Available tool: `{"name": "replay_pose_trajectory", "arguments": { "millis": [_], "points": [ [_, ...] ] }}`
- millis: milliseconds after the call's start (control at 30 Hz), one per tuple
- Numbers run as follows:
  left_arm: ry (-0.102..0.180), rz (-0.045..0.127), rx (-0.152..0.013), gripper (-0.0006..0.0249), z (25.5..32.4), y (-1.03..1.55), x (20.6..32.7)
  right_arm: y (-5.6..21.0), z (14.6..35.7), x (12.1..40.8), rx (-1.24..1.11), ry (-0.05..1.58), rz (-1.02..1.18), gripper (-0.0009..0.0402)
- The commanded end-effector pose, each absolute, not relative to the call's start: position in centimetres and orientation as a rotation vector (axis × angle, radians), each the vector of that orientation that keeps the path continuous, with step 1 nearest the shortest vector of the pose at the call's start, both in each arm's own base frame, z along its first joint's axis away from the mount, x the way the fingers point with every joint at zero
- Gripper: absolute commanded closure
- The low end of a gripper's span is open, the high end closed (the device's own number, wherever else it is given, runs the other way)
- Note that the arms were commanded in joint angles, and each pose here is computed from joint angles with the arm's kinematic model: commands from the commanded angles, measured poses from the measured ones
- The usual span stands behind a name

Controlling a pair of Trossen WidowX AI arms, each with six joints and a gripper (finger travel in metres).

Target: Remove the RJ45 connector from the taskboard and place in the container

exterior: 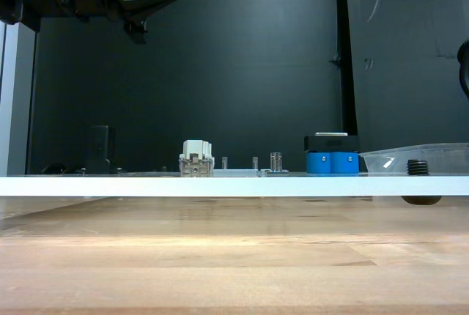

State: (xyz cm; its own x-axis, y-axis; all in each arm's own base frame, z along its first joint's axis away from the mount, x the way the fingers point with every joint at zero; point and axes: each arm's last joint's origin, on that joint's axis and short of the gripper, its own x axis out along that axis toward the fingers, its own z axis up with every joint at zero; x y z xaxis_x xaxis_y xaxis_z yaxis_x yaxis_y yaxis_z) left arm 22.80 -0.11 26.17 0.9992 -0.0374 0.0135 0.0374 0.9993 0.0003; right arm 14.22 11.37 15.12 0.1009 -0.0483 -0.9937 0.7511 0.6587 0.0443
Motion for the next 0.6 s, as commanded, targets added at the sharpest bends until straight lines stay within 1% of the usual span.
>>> {"name": "replay_pose_trajectory", "arguments": {
  "millis": [33, 167, 267, 367, 600],
  "points": [
    [-0.014, -0.037, 0.0, 0.0243, 26.19, -0.1, 22.81, 11.27, 14.45, 14.22, 0.675, 1.337, -0.638, 0.0189],
    [-0.014, -0.037, 0.0, 0.0243, 26.19, -0.1, 22.81, 11.09, 13.98, 14.05, 0.67, 1.329, -0.638, 0.019],
    [-0.015, -0.037, 0.0, 0.0243, 26.19, -0.1, 22.81, 10.98, 13.83, 13.95, 0.666, 1.332, -0.643, 0.0204],
    [-0.014, -0.037, 0.0, 0.0243, 26.19, -0.1, 22.81, 10.89, 13.68, 13.84, 0.663, 1.336, -0.647, 0.0231],
    [-0.014, -0.038, 0.0, 0.0243, 26.19, -0.11, 22.81, 10.93, 13.72, 13.89, 0.665, 1.334, -0.644, 0.0317]
  ]
}}
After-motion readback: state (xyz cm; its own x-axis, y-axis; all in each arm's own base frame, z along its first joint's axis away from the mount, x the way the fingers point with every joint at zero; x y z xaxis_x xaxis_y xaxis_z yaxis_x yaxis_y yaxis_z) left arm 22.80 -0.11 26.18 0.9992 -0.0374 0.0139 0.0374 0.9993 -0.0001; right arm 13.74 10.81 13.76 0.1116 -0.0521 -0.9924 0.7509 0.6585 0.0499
